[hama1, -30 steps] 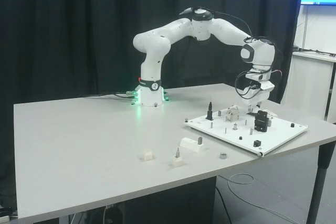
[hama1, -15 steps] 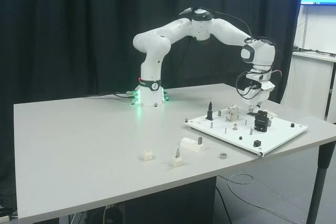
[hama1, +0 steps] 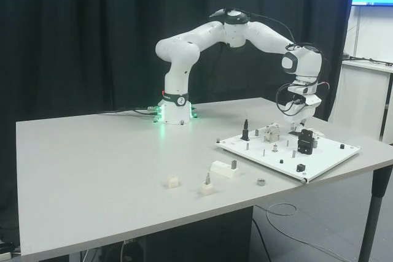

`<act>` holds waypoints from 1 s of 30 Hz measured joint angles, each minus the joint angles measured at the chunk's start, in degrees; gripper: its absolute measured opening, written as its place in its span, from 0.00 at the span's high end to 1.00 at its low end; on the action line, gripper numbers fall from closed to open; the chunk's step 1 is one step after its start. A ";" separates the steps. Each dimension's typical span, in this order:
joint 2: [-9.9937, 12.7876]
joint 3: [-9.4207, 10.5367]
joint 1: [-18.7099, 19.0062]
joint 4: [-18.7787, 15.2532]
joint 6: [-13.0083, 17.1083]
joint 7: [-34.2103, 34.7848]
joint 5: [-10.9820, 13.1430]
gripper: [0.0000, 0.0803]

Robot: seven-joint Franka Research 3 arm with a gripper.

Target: Insert large gear.

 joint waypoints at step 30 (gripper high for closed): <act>-0.03 -4.87 0.20 -3.40 -0.15 1.98 -2.78 0.00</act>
